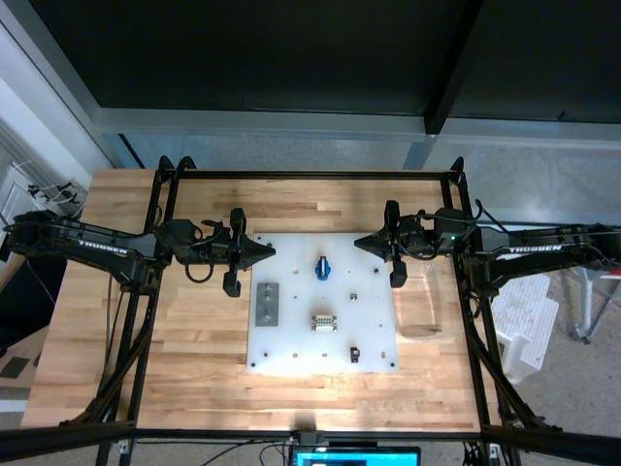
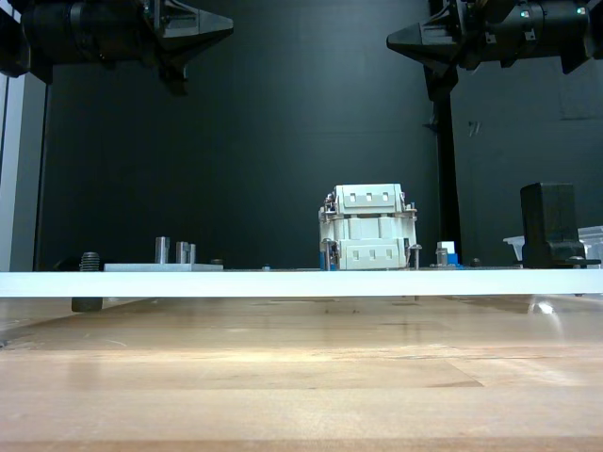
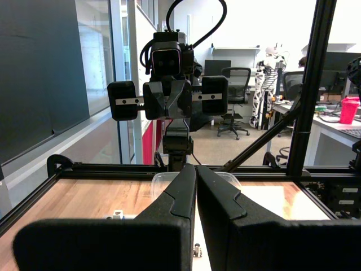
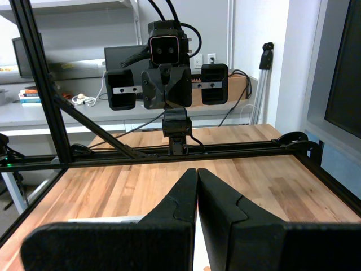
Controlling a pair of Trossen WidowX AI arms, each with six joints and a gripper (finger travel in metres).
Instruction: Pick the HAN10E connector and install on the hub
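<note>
Fingers (image 3: 179,195) of the left gripper (image 1: 266,249) are pressed together, nothing held. The right gripper (image 1: 361,243) is clenched likewise and empty. Both are held high over the left and right edges of the white board (image 1: 291,361), tips turned inward at each other. A rest pose is judged, with the work space left free.

The hub (image 2: 367,252) is fixed mid-board, toward the near edge of the bench (image 1: 146,330). A second light-grey block, taken to be the connector (image 2: 367,200), is seen stacked squarely on it, touching. If so, it sits where the task wants it. Full seating cannot be confirmed.

From above the two read as one body and no seam is made out. The contact face is not resolved. In both wrist views the hub is covered by the fingers. The blue piece (image 1: 323,266), grey block (image 1: 267,303) and black piece (image 1: 355,353) are noted apart from it.
</note>
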